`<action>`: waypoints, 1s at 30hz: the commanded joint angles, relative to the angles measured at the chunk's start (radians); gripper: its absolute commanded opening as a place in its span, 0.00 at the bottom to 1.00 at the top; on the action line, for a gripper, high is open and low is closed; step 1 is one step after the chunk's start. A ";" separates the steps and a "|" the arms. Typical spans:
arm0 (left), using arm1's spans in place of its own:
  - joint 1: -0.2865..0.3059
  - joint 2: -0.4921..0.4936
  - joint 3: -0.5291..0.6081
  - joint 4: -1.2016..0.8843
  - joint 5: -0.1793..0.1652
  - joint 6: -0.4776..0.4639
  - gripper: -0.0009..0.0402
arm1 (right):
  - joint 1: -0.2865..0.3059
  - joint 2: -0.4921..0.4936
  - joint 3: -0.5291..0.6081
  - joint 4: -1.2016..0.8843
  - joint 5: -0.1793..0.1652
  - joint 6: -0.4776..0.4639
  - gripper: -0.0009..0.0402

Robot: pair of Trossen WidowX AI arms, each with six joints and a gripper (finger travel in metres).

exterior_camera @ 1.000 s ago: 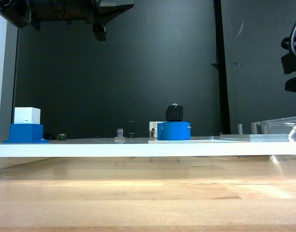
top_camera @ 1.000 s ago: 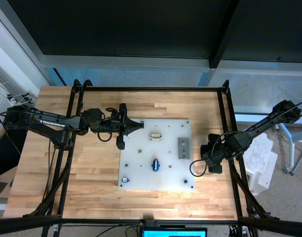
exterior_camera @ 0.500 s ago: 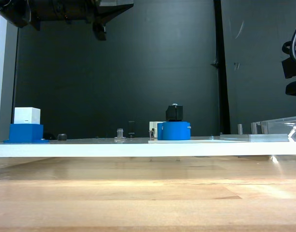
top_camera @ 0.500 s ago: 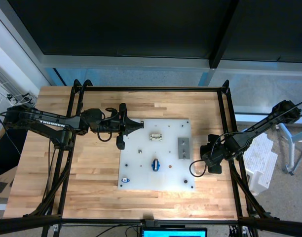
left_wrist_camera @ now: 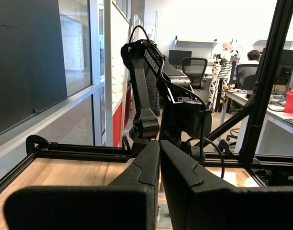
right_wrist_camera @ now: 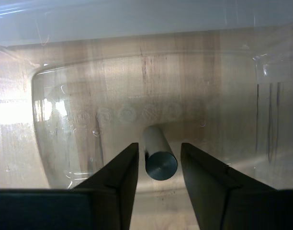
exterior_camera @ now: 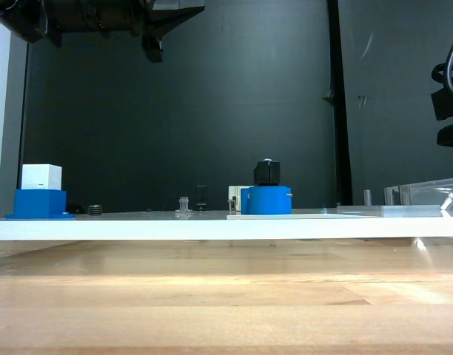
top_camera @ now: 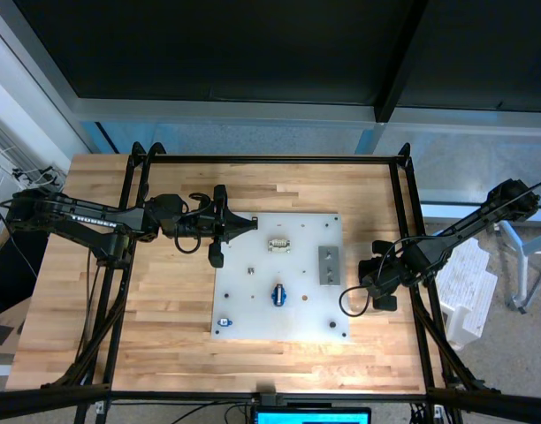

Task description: Pick the 16mm cylinder and install on the taskboard

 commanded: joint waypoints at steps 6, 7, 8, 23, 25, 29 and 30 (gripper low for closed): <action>0.000 0.000 0.000 0.000 0.000 0.000 0.02 | 0.000 -0.001 0.001 0.001 -0.008 0.001 0.10; 0.000 0.000 0.000 0.000 0.000 0.000 0.02 | 0.000 -0.002 0.001 0.002 -0.009 0.001 0.08; 0.000 0.000 0.000 0.000 0.000 0.000 0.02 | 0.001 -0.003 0.001 0.002 -0.011 0.001 0.06; 0.000 0.000 0.000 0.000 0.000 0.000 0.02 | -0.001 -0.009 0.217 -0.210 -0.032 -0.033 0.04; 0.000 0.000 0.000 0.000 0.000 0.000 0.02 | -0.001 -0.007 0.259 -0.250 -0.033 -0.055 0.04; 0.000 0.000 0.000 0.000 0.000 0.000 0.02 | -0.002 0.000 0.317 -0.302 -0.033 -0.057 0.04; 0.000 0.000 0.000 0.000 0.000 0.000 0.02 | -0.002 0.002 0.323 -0.305 -0.034 -0.056 0.04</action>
